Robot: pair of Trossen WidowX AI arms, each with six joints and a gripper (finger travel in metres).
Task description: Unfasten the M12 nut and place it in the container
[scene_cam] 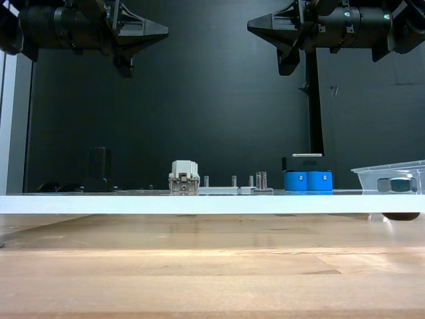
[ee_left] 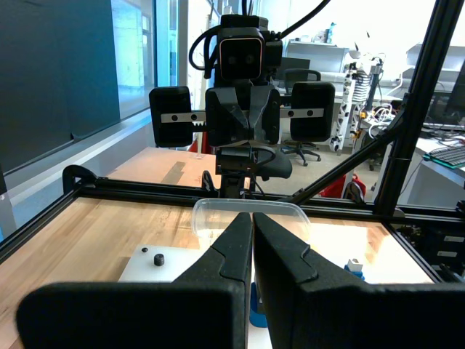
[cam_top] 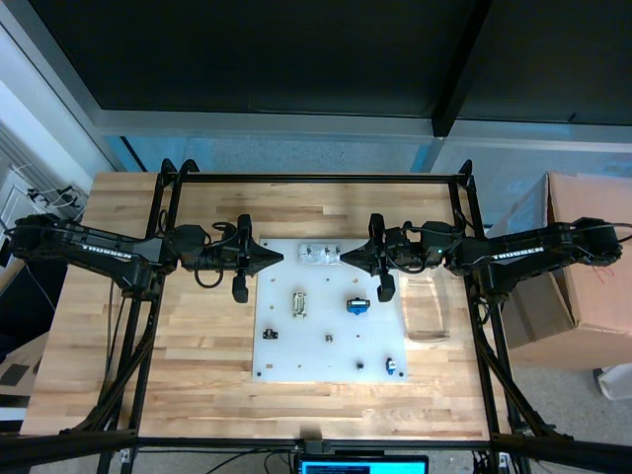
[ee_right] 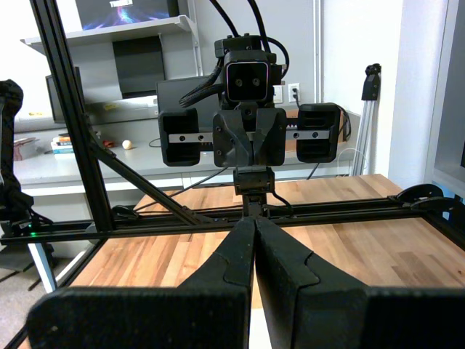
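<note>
The small silver M12 nut [cam_top: 392, 366] sits on its stud near the white board's [cam_top: 286, 355] near right edge. In the low view the nut [scene_cam: 397, 185] seems to lie within the clear container [scene_cam: 392, 174]. The high view shows the container [cam_top: 426, 308] holding nothing, standing off the board's right edge. My left gripper [cam_top: 276, 257] hovers high over the board's far left edge, shut with nothing in it, its fingers [ee_left: 232, 251] pressed together. My right gripper [cam_top: 344, 257] faces it over the far middle of the board, also shut and bare, well away from the nut.
On the board stand a grey connector [cam_top: 297, 304], a blue part [cam_top: 356, 304] and silver fittings [cam_top: 318, 254]. A black frame [cam_top: 316, 179] rings the wooden table. A cardboard box [cam_top: 592, 286] stands beyond the right arm.
</note>
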